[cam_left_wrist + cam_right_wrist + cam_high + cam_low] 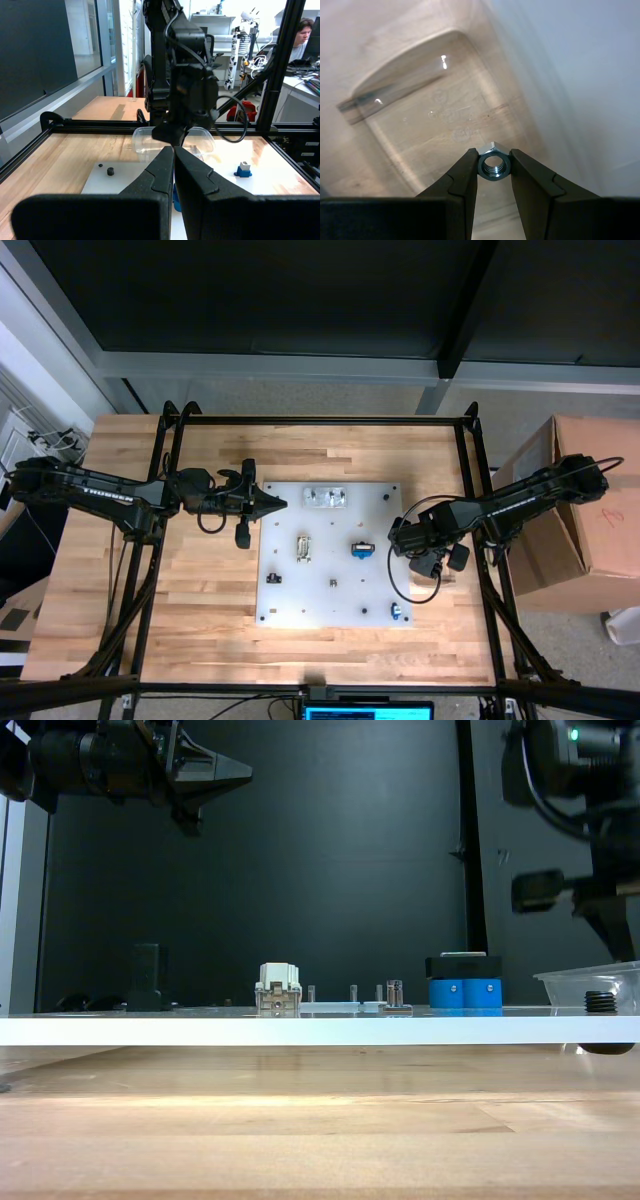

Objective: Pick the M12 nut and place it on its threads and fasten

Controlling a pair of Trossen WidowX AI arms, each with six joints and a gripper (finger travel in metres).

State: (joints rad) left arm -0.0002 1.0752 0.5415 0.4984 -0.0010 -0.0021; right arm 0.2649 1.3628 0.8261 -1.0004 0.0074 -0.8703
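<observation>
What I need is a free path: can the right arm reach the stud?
Probably yes: the right gripper holds the nut over the clear tray; the bare stud stands uncovered, and the left gripper hangs far off, leftward.

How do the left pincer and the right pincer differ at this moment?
The right pincer is shut on the M12 nut above the clear tray; the left pincer is shut empty. The left pincer hangs over the board's left edge, the right pincer beside its right edge. Both are raised.

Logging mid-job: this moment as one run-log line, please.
M12 nut: held in right gripper, over clear tray | stud: bare | left gripper: shut, raised above left edge of board
</observation>
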